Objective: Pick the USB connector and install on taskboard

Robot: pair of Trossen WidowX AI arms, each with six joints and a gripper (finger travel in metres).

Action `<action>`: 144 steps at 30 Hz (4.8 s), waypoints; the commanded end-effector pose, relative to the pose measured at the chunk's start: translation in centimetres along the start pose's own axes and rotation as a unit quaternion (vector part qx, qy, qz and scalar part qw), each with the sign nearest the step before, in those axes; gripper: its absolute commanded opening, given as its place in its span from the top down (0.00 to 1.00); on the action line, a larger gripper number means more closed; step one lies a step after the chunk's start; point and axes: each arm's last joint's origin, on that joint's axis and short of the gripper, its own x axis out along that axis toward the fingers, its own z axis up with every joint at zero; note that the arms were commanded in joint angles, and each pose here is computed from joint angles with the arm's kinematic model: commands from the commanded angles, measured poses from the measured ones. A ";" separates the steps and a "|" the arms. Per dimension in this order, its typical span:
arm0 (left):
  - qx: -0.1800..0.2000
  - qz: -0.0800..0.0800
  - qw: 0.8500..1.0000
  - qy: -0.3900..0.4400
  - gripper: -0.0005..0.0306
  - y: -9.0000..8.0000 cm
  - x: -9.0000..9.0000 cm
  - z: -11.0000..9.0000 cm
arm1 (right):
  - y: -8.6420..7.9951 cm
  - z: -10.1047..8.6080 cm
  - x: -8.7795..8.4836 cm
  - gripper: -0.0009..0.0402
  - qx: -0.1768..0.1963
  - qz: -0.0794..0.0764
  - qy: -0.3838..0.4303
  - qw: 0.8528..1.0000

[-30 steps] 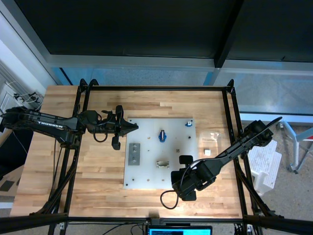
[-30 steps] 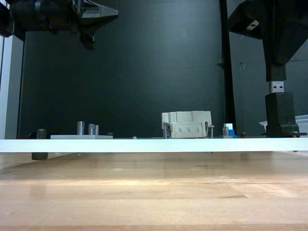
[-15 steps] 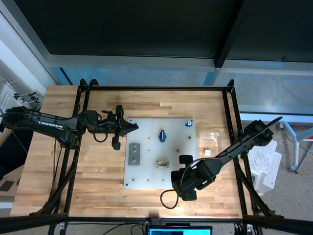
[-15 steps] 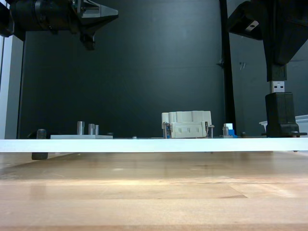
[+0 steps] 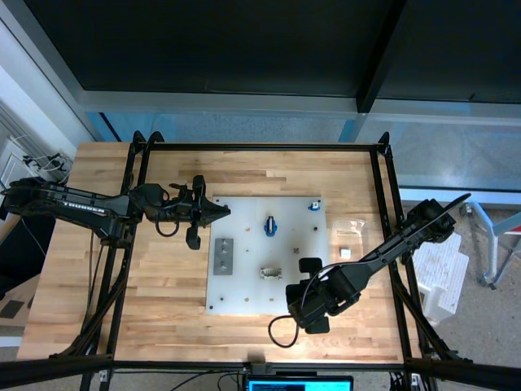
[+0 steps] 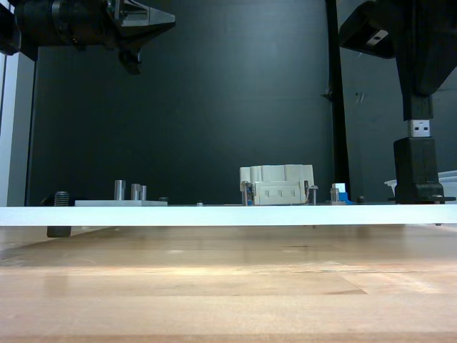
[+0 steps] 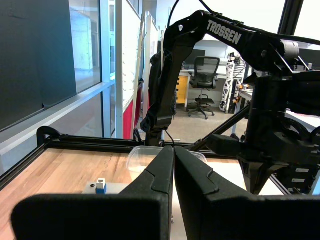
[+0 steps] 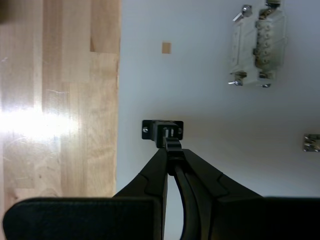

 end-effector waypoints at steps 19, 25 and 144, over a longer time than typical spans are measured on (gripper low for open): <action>0.000 0.000 1.000 0.000 0.98 0.0 0.0 0.0 | 0.0 0.2 -0.1 0.98 0.000 -0.005 -0.012 1.000; 0.000 0.000 1.000 0.000 0.98 0.0 0.0 0.0 | 0.0 0.2 -0.1 0.98 0.000 -0.002 -0.010 1.000; 0.000 0.000 1.000 0.000 0.98 0.0 0.0 0.0 | -1.9 -1.7 -4.4 0.56 0.019 0.043 -0.076 0.996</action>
